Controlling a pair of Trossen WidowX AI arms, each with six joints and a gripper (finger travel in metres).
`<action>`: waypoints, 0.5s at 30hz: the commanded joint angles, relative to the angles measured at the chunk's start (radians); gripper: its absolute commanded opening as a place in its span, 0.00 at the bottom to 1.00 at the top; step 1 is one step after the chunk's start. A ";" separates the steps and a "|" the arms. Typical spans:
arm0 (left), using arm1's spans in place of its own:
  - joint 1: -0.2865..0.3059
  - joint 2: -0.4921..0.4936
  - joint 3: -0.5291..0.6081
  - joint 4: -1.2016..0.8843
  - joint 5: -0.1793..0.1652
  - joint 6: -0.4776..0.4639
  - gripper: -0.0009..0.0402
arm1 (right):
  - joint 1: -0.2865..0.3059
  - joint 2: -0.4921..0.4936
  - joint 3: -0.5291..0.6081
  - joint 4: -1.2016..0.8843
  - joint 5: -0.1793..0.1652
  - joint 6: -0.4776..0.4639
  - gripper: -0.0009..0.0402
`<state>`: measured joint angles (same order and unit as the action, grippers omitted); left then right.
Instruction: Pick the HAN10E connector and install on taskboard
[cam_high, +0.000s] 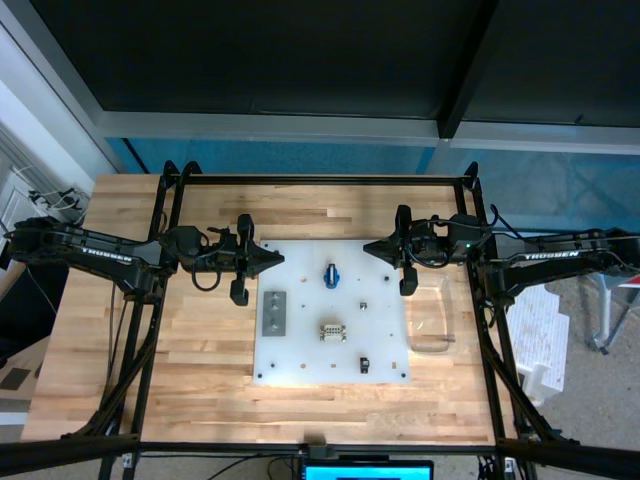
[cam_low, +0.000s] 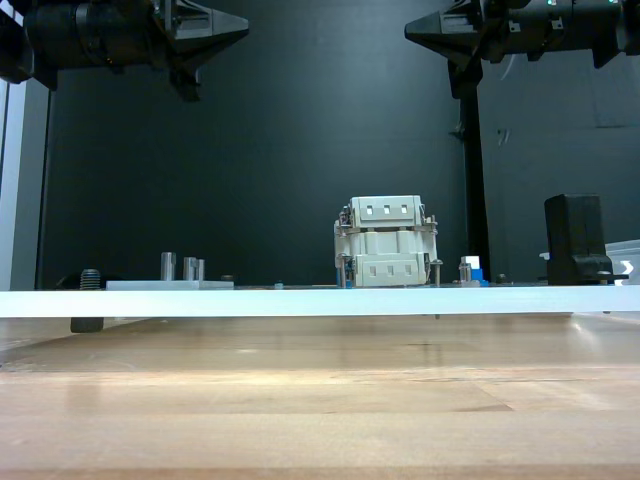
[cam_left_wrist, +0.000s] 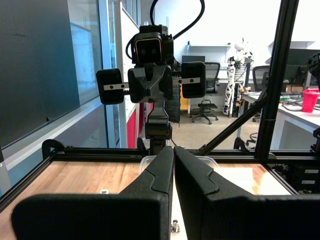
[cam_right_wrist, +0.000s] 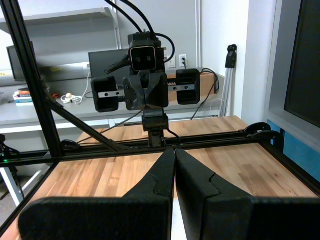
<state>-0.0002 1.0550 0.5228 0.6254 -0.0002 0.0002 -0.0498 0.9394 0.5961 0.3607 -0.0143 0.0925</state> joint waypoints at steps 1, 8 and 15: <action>0.000 0.000 0.000 0.000 0.000 0.000 0.02 | 0.002 0.001 0.000 -0.004 0.016 -0.006 0.02; 0.000 0.000 0.000 0.000 0.000 0.000 0.02 | 0.003 0.001 0.000 -0.003 0.016 -0.004 0.02; 0.000 0.000 0.000 0.000 0.000 0.000 0.02 | 0.004 0.001 0.000 -0.003 0.022 -0.005 0.02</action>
